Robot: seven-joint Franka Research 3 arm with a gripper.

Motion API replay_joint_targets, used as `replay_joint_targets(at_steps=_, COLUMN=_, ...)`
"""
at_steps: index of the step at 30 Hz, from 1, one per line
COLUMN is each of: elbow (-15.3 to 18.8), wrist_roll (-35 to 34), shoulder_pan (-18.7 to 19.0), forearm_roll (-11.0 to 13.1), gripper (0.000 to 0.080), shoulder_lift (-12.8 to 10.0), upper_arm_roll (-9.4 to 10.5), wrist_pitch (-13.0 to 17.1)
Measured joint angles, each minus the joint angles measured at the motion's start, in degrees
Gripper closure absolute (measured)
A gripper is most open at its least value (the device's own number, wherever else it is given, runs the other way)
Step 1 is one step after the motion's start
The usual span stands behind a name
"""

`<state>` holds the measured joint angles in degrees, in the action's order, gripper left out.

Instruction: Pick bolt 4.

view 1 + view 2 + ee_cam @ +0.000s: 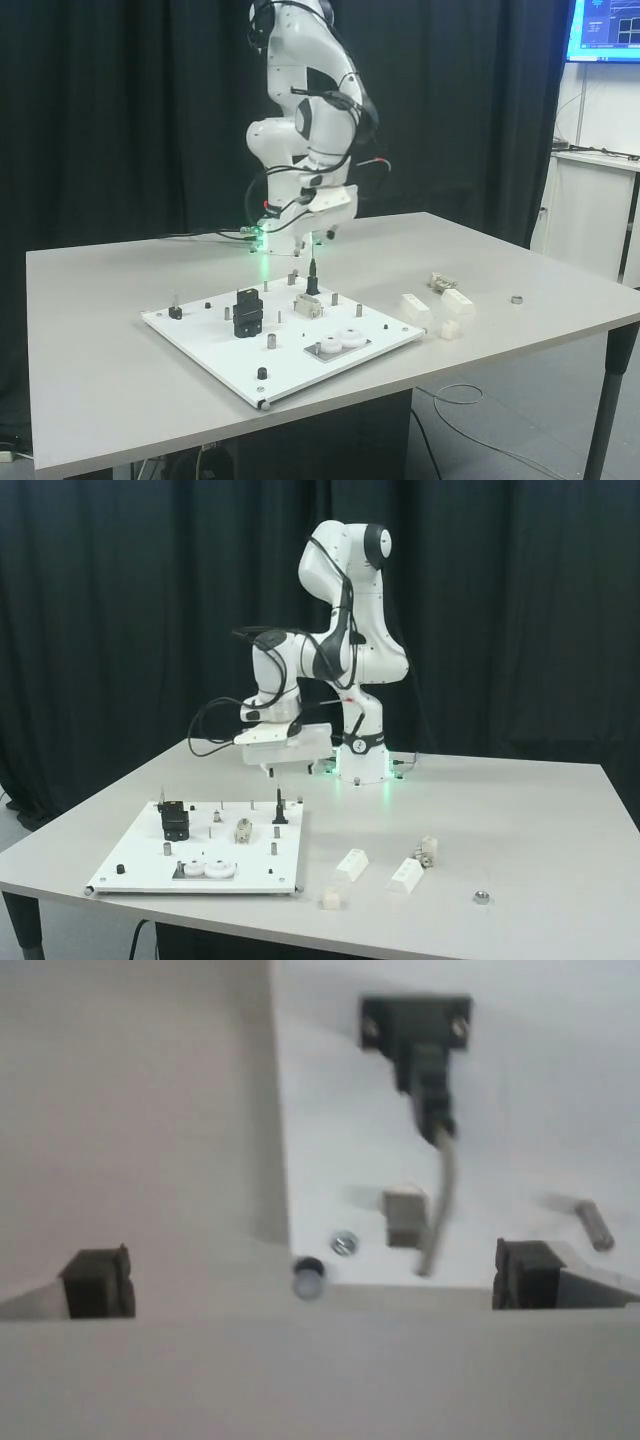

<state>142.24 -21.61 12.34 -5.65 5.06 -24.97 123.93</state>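
My pincer (310, 1280) hangs spread wide over the white board's (330, 1110) edge with free air all round, bolt 4 (308, 1278) right below between my fingertips, past it one nut (344, 1243), one small block (405, 1217), one pin (594, 1225) and one black connector (418, 1035), arm folded over, wrist facing down.

Two room views face the arm (305, 110) and white board (140, 865) from different sides — wrist view looks down close.
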Motion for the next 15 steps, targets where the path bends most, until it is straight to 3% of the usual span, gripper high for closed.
replay_joint_targets(at_steps=8, elbow=-1.72, wrist_roll=-2.94, shoulder_pan=4.85, forearm_roll=2.82, gripper=0.0003, shoulder_lift=1.2, upper_arm_roll=1.27, wrist_pitch=0.89)
replay_joint_targets(at_steps=15, elbow=-3.13, wrist_roll=-7.96, shoulder_pan=8.84, forearm_roll=3.79, gripper=0.0003, shoulder_lift=1.12, upper_arm_roll=3.67, wrist_pitch=3.87)
